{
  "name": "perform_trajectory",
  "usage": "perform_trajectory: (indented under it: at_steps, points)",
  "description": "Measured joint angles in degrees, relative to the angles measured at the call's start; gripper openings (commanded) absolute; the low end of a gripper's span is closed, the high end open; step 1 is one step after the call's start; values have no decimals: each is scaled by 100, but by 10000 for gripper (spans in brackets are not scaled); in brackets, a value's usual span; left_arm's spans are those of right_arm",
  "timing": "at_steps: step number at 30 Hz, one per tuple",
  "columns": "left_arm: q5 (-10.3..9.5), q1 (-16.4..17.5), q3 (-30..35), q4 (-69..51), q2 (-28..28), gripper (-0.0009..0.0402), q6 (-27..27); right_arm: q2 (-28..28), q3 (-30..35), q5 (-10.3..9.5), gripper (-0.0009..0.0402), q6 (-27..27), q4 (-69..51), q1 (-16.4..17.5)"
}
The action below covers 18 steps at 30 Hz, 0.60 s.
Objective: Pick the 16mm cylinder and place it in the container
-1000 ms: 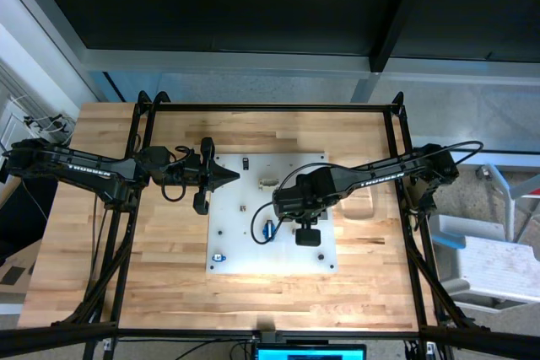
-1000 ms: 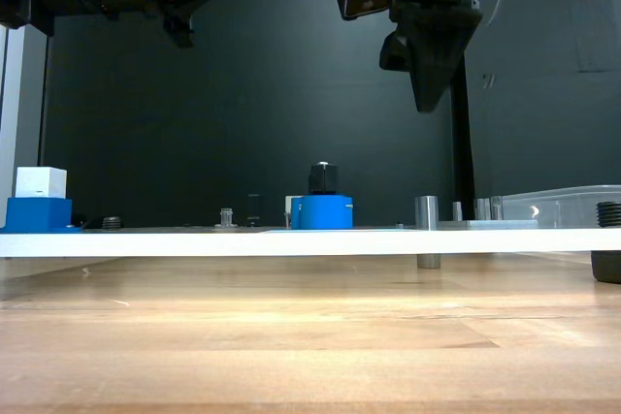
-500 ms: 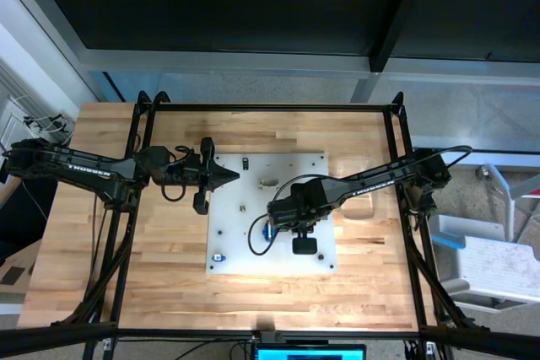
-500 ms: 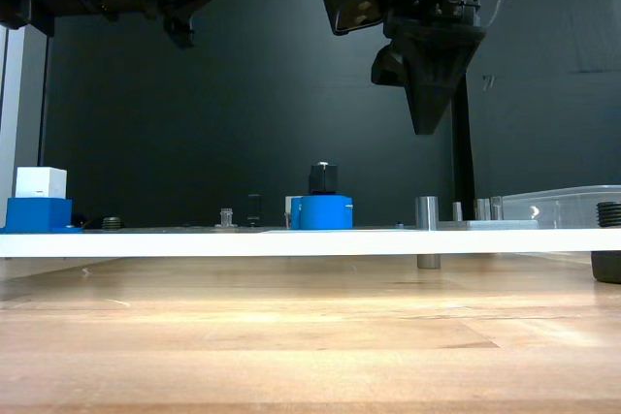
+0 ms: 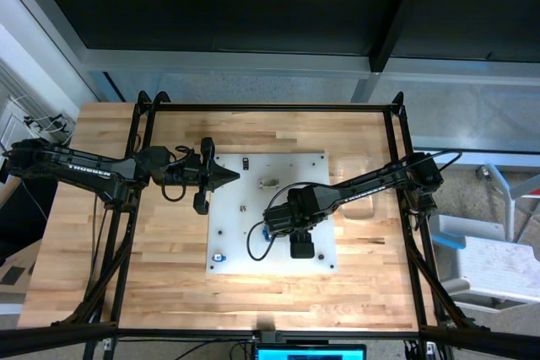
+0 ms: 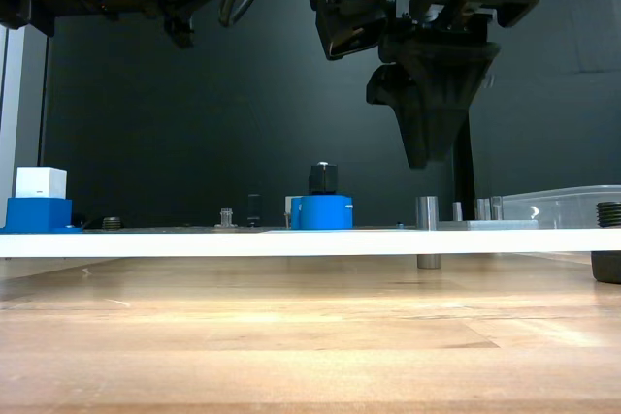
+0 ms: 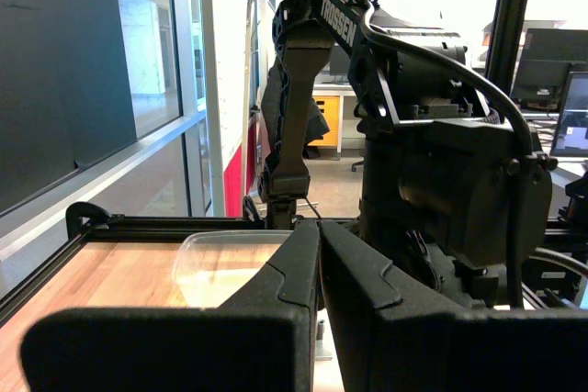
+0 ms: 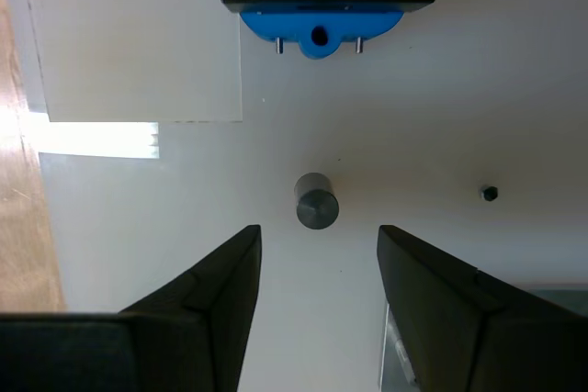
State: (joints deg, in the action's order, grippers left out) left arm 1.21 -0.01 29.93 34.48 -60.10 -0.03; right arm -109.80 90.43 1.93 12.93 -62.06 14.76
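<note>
The right gripper [image 8: 317,234] hangs with fingers spread above the white board [image 8: 459,89], and the upright 16mm cylinder [image 8: 317,201] is lined up with its gap. The left gripper [image 7: 319,254], fingers pressed together, is parked by the board's left edge. Closing too high on the smooth peg could tip it over, well short of the clear container [image 6: 572,203].

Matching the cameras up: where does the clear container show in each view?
High: container on the wooden table, right of the white board.
Low: container at far right, above the board's edge.
Left wrist: container beyond the shut left gripper, parked at the board's left.
Right wrist: absent; open right gripper hangs over the board.
Shared landmark: the white board.
</note>
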Motion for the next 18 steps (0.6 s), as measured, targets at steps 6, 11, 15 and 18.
perform_trajectory:
  at_steps: [6, 11, 15, 18]
  points:
    - [2, 0, 0, 0, 0, 0, 0, -103, 0, 0, 187, -37, 101, 0]
    - [2, 0, 0, 2, 0, 0, -2, -192, -26, 2, 189, -114, 125, 0]
    - [2, 0, 0, 2, 0, 0, -2, -251, -59, 4, 189, -149, 153, 0]
    - [2, 0, 0, 0, 0, 0, -2, -256, -136, 7, 189, -151, 289, 0]
